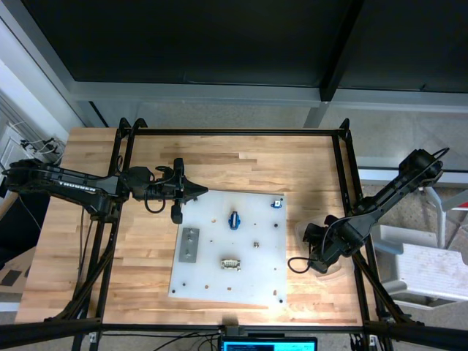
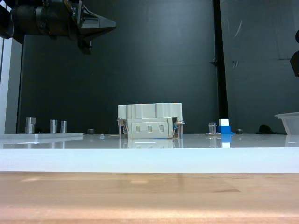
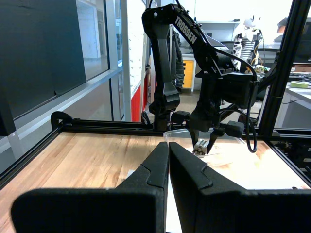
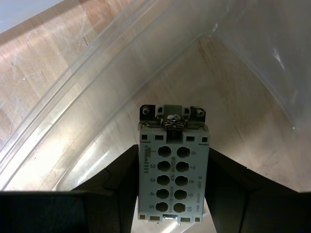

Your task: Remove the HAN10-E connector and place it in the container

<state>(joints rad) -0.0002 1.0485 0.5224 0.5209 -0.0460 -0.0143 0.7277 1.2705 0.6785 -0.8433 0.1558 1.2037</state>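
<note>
high view: two arms, one white board (image 1: pixel 219 285) on the wooden table (image 1: pixel 73 248). the left gripper (image 1: pixel 201 192) hangs at the board's far left corner, jaws closed together on nothing; the arm behind it bears white lettering that looks like "trossen". the right gripper (image 1: pixel 322 257) is off the board's right edge, over the container (image 1: pixel 338 273), which it mostly hides. on the board lie one grey block (image 1: pixel 189 245), one blue connector (image 1: pixel 234 219), one beige block (image 1: pixel 231 264) and one small blue-white piece (image 1: pixel 276 204). low view: the beige block (image 2: pixel 149 121) stands mid-board, three metal posts (image 2: pixel 53 126) to its left, the blue-white piece (image 2: pixel 224 126) to its right, and the container (image 2: pixel 288 122) at the right edge; the left gripper (image 2: pixel 112 22) hangs high, well clear of all. left wrist view: the left gripper (image 3: pixel 168 145) has its two fingers pressed near together; beyond it the right gripper (image 3: pixel 201 141) holds the connector (image 3: pixel 199 148) over the container (image 3: pixel 176 133); "trossen" reads on that arm. right wrist view: the right gripper (image 4: pixel 174 151) clamps the one connector (image 4: pixel 174 179) by its sides, inside the container (image 4: pixel 73 97); ten holes in two rows of five, numbered 1 to 10; the small side print is unreadable, and whether it touches the floor cannot be told.
</note>
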